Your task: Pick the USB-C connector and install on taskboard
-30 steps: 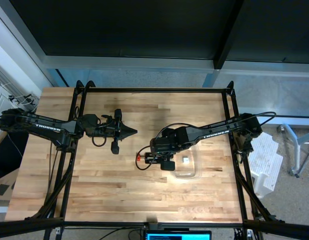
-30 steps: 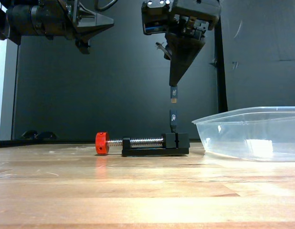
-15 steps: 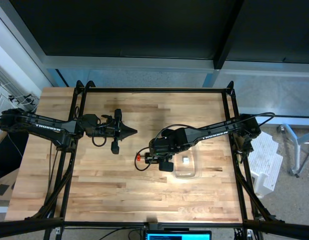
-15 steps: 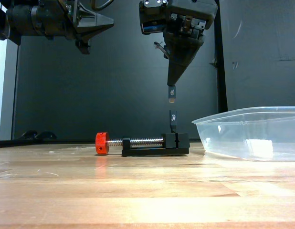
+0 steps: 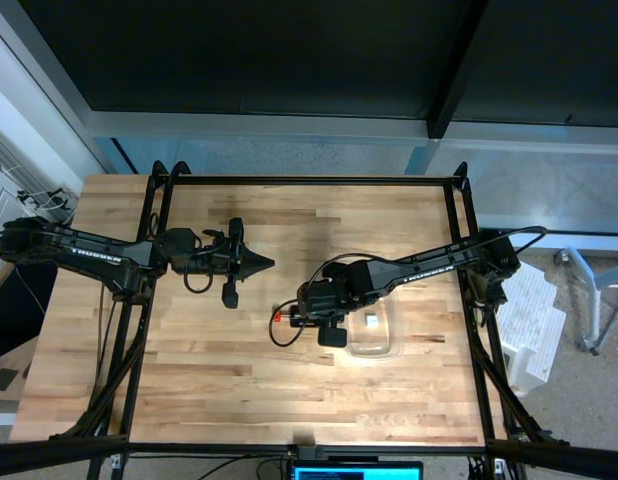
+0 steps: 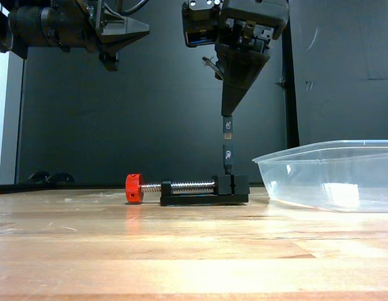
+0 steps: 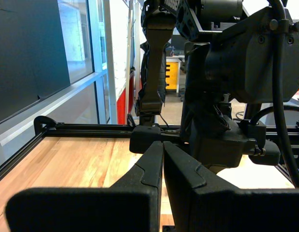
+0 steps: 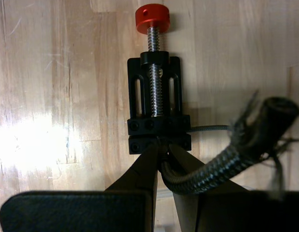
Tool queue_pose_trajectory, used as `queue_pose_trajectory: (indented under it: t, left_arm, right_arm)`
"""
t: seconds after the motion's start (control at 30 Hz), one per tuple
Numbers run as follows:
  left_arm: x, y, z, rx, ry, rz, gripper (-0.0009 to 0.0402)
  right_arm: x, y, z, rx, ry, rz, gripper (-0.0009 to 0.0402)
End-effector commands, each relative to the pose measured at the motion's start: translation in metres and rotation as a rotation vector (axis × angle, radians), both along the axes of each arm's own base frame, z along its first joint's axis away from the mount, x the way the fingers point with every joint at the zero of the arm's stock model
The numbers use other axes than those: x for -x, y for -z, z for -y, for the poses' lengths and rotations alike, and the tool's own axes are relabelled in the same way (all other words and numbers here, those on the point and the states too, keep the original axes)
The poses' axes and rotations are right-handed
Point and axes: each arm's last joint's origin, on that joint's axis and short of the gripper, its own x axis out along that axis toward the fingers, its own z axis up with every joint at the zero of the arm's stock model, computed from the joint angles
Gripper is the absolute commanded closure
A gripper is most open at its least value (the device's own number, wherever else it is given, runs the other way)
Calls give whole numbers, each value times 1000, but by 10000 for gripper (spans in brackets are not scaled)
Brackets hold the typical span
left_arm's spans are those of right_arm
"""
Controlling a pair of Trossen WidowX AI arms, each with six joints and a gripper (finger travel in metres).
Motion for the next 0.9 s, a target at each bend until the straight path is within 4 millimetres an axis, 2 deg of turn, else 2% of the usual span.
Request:
queue_pose_trajectory:
  t: [0.03, 0.9]
  left_arm:
    - [0, 0, 0, 0, 0, 0, 393]
    - [0, 0, 0, 0, 0, 0, 393]
  right_arm:
    - [0, 1, 0, 1, 0, -7, 393]
    - [-3, 6, 1, 12, 17, -6, 393]
